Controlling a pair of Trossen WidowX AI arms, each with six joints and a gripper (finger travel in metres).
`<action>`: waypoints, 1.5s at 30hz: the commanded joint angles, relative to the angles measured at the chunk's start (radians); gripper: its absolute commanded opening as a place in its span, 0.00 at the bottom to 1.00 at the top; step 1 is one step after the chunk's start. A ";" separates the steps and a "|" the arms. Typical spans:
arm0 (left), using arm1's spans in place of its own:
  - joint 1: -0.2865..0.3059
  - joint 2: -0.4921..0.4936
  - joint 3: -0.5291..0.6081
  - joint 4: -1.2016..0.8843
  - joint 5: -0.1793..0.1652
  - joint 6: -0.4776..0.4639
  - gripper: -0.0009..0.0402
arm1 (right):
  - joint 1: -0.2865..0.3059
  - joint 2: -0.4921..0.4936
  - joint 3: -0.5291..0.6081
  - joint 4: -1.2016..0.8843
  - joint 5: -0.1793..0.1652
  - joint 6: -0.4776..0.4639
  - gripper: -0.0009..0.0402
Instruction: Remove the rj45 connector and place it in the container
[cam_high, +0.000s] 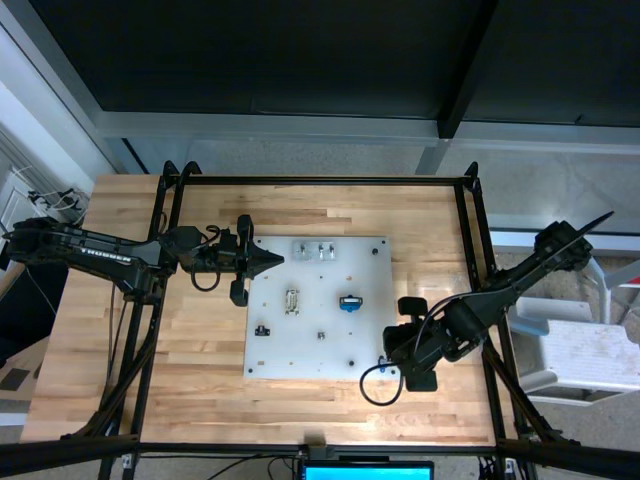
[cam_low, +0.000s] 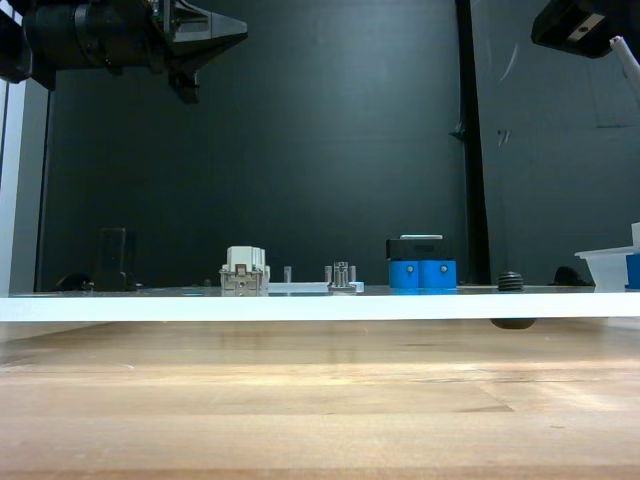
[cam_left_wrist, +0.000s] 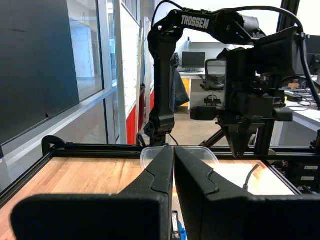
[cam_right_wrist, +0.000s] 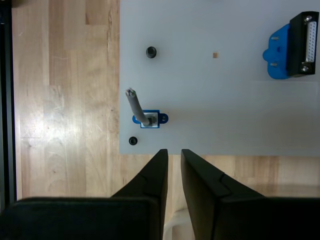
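right gripper (cam_right_wrist: 173, 151) empty, barely parted, over right edge of white board (cam_high: 300, 345), just short of rj45 connector (cam_right_wrist: 150, 119) by near-right corner: open wider, pinch plug body not grey stub (cam_right_wrist: 135, 102), pull probably straight up; container (cam_left_wrist: 206, 151) off right edge; left gripper (cam_high: 272, 259) closed, idle over left edge

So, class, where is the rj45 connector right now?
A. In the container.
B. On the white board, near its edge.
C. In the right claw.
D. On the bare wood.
B: the connector sits on the board near its edge. The right claw hovers above that edge, open and empty, and the left claw, shut, hangs above the board's left edge.
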 joint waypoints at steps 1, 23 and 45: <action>0.000 0.000 0.000 0.000 0.000 0.000 0.02 | 0.003 0.014 0.001 0.001 -0.002 0.015 0.17; 0.000 0.000 0.000 0.000 0.000 0.000 0.02 | 0.010 0.127 -0.006 0.061 -0.010 0.022 0.52; 0.000 0.000 0.000 0.000 0.000 0.000 0.02 | -0.010 0.161 -0.060 0.146 0.010 0.018 0.52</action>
